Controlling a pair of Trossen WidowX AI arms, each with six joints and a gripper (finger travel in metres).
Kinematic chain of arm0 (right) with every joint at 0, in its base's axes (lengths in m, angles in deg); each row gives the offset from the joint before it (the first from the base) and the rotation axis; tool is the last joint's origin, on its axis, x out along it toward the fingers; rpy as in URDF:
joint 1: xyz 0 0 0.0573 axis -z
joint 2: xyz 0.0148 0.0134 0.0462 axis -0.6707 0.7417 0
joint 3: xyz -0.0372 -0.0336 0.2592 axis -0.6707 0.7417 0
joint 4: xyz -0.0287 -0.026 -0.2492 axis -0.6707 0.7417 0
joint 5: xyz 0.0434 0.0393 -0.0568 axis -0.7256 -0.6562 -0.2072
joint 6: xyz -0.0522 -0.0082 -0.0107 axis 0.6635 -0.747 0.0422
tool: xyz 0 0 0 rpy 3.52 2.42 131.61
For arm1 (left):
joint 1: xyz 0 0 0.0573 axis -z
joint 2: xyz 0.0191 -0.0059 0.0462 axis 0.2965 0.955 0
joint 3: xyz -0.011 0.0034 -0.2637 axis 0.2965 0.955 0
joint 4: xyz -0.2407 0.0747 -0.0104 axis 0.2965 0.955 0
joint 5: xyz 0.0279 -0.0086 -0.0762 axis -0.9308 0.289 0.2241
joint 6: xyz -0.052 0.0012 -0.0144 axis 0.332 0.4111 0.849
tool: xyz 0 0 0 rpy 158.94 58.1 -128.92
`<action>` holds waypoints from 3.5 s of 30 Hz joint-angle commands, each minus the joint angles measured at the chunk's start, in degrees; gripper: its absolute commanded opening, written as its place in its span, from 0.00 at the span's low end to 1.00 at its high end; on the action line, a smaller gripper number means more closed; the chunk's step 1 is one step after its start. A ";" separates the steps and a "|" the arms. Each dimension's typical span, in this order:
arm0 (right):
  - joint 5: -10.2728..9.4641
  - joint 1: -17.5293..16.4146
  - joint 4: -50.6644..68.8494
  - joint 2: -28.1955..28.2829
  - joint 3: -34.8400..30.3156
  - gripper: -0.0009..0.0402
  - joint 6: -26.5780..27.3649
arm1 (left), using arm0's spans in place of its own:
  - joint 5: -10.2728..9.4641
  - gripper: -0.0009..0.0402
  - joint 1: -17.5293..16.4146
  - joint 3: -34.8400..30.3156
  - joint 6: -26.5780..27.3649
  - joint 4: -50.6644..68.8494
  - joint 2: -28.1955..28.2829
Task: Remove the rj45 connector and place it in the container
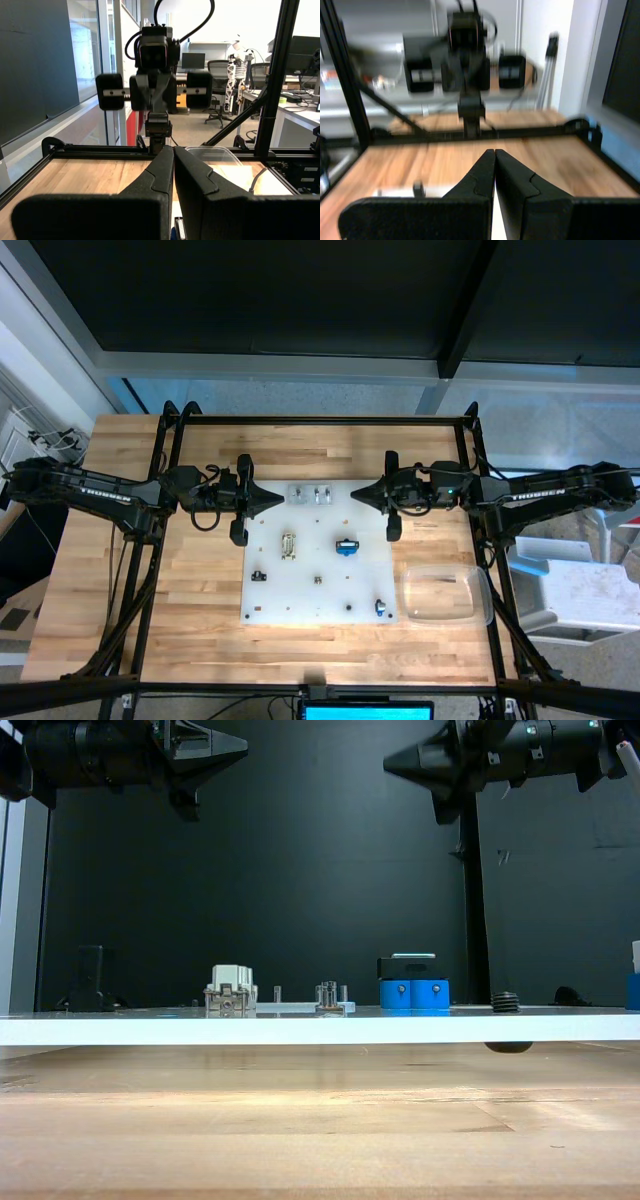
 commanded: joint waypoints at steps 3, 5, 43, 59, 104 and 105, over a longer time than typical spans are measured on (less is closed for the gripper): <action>1.07 -0.33 15.76 0.17 -4.61 0.02 -0.48 | 0.00 0.02 -0.02 -0.04 0.00 0.00 0.02; 1.64 -0.79 20.61 0.17 -5.92 0.02 -0.50 | 0.00 0.02 0.00 -0.04 0.00 0.00 0.02; 9.81 -20.06 68.91 4.31 -21.68 0.02 -13.51 | 0.00 0.02 -0.02 -0.04 -0.02 0.02 0.04; 10.67 -33.88 69.70 9.68 -21.62 0.02 -28.39 | 0.00 0.02 -0.02 -0.04 0.00 0.00 0.02; 19.50 -43.12 65.66 26.64 -27.82 0.52 -40.24 | 0.00 0.02 0.00 -0.04 0.00 0.02 0.04; 19.47 -43.12 65.24 26.93 -27.80 0.52 -40.06 | 0.00 0.02 0.00 -0.04 0.00 0.02 0.04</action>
